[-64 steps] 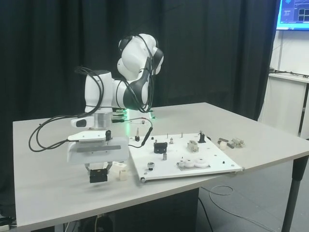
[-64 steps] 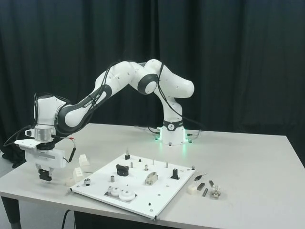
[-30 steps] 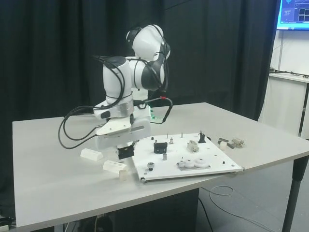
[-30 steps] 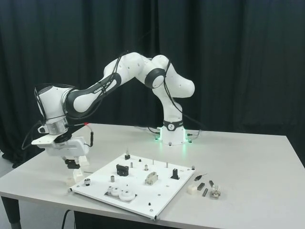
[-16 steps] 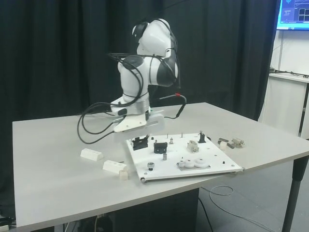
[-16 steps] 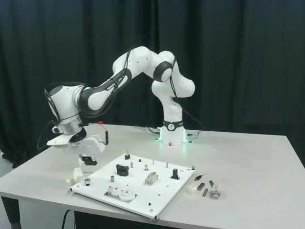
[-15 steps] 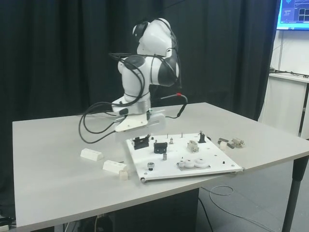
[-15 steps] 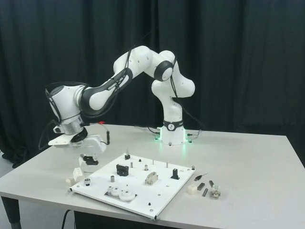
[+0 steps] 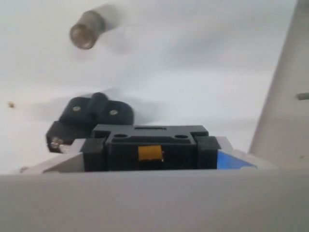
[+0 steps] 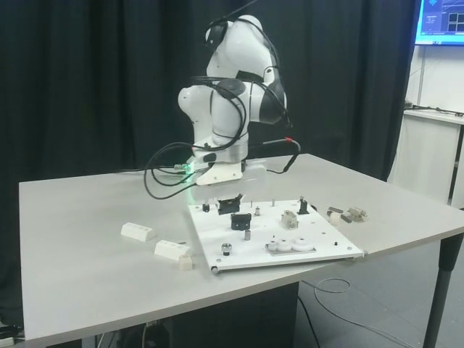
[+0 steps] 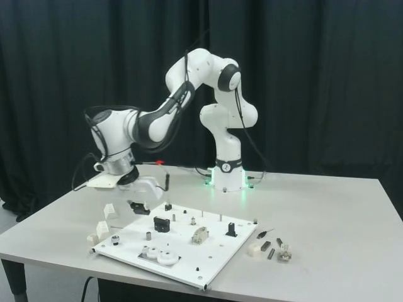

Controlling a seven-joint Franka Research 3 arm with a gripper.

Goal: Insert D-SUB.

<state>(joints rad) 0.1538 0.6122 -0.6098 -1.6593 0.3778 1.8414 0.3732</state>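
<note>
My gripper is shut on a black D-SUB connector and hangs tilted just above the far left part of the white board. In the second room view the gripper hovers at the board's left edge. A black socket block stands on the board close beside the held connector. In the wrist view that block lies just beyond the connector, apart from it. A grey metal peg stands further off.
Two white blocks lie on the grey table left of the board. White gears, a black bracket and several pegs stand on the board. Small loose parts lie to its right.
The arm has swung from low over the table beyond the white blocks, across them, to above the board's left part, with the black connector in the gripper throughout.
</note>
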